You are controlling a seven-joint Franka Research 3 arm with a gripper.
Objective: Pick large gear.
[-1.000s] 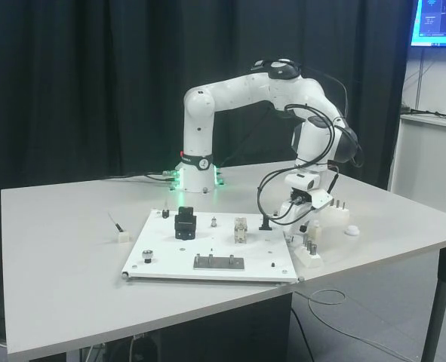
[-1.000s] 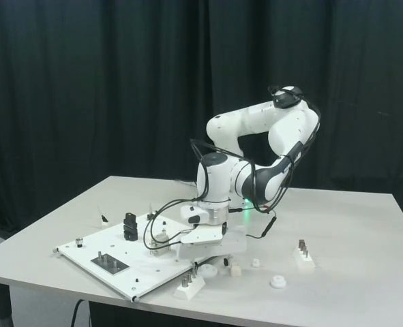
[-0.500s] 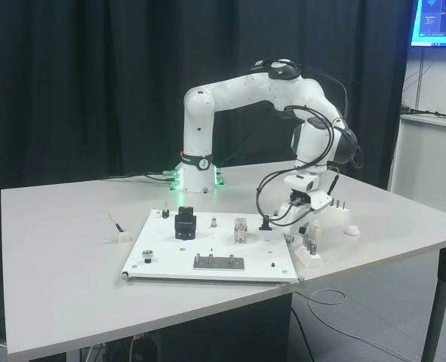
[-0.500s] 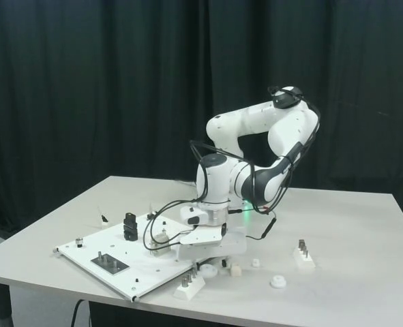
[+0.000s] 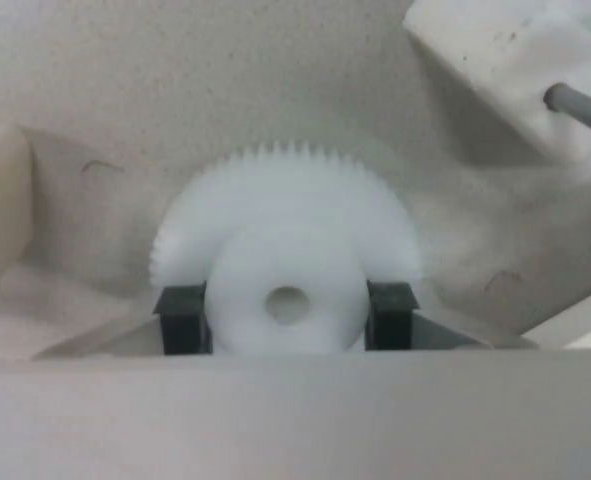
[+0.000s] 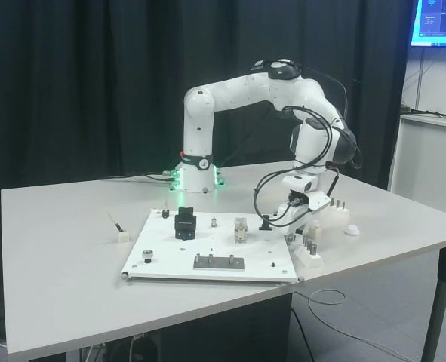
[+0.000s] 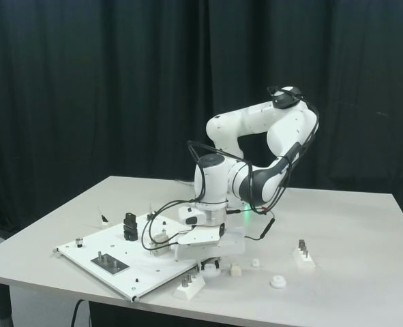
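Observation:
The large gear [image 5: 287, 230] is white and toothed, with a raised hub and a centre hole, and lies flat on the grey table. My gripper [image 5: 287, 318] is down over it, with a black finger pad [image 5: 183, 320] pressed against each side of the hub. In the second room view the gear [image 7: 210, 270] shows just under the gripper [image 7: 211, 262], beside the white board's near corner. In the first room view the gripper [image 6: 301, 225] is low at the board's right edge and hides the gear.
A white block with metal pins [image 7: 187, 286] stands close by the gear, also visible as the pin block [image 5: 505, 50]. A small white piece [image 7: 235, 270], a round white part [image 7: 277, 281] and a pin holder [image 7: 302, 255] lie nearby. The white board [image 6: 207, 253] carries several fixtures.
The wrist has shifted slightly toward the board and sunk a little lower over the gear. The gear has stayed on the table.

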